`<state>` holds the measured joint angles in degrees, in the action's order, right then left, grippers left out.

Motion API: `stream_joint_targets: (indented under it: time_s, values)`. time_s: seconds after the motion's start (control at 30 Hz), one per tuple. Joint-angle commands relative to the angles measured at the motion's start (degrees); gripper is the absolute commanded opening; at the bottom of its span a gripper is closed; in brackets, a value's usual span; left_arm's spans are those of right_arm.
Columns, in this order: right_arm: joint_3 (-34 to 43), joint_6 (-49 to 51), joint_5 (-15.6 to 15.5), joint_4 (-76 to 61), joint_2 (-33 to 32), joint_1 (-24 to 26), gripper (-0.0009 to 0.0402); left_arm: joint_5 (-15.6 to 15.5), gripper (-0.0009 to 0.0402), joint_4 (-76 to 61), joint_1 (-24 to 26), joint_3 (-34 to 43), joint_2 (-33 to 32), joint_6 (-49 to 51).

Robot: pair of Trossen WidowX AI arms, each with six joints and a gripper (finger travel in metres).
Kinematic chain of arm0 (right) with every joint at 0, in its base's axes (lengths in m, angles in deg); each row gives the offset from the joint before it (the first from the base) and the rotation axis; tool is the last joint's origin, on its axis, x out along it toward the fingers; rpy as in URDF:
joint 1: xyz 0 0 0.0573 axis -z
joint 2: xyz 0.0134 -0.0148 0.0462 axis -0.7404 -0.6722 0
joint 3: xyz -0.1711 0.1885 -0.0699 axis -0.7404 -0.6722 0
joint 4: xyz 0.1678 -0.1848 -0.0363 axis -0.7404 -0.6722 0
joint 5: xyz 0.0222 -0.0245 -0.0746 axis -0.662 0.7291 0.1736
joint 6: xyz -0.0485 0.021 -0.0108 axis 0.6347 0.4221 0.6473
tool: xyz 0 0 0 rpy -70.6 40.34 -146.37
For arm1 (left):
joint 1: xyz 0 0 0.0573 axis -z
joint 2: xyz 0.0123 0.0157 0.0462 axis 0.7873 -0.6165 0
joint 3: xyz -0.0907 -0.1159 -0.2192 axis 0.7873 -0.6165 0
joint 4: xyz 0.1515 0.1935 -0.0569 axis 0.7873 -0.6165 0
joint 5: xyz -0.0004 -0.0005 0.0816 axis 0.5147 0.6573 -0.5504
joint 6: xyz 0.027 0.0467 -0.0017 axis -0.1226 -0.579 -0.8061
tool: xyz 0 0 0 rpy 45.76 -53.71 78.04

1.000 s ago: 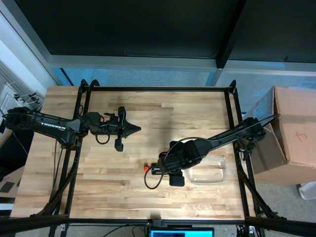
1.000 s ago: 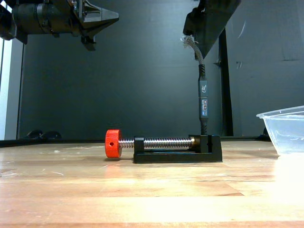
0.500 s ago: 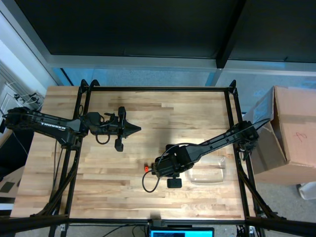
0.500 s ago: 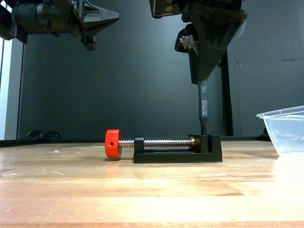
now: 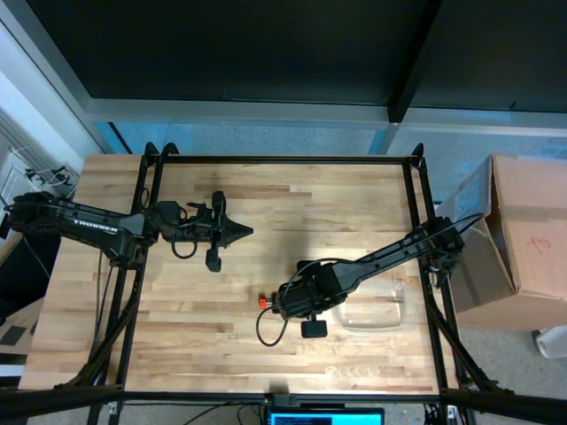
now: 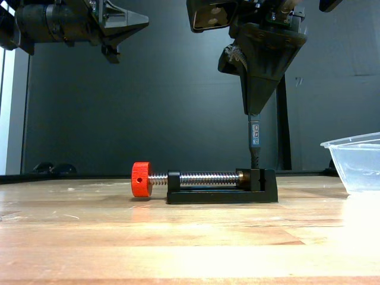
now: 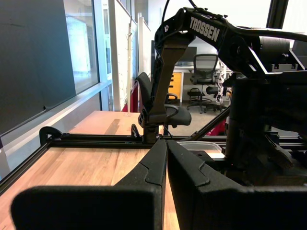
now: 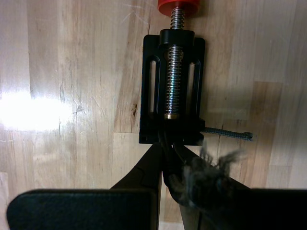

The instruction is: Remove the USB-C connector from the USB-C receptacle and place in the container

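From the high view I see the left gripper (image 5: 241,232) out over the far left part of the light wooden table (image 5: 177,310), well apart from the work. The right gripper (image 5: 283,305) is down over the small black screw clamp (image 5: 275,304) with the red knob (image 5: 263,302). The clear plastic container (image 5: 376,317) sits near it on the right. In the low view the slim black USB-C connector (image 6: 256,135) stands straight up. Its bottom end is in the USB-C receptacle (image 6: 257,173) at the clamp's right end, so it is not out yet. The right gripper's tip covers its top, and the left gripper hangs high at the left. In the left wrist view the left fingers (image 7: 156,163) are pressed together with nothing between them. In the right wrist view I look straight down along the connector. The right fingers (image 8: 148,165) sit one on each side of it, pinched in on it, and a frayed braided cable end (image 8: 228,135) shows beside them. The connector's long way points up, in line with the right gripper. So I think the next move is a straight pull up, then a short trip right to the container. The right arm is much the nearer one.
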<state>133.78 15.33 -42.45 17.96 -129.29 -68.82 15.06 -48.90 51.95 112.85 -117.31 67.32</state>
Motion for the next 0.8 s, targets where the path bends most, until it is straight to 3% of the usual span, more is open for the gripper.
stream_joint_targets:
  time_s: [0.03,0.8]
  values:
    - [-0.04,-0.20,0.04,-0.04,0.15,0.02,0.0006,0.02,0.0000,0.02,0.00,0.02,0.00,0.00]
    - [0.31,-0.22,0.04,-0.55,3.76,0.04,0.0000,0.02,0.0000,0.02,-0.02,0.02,0.00,0.00]
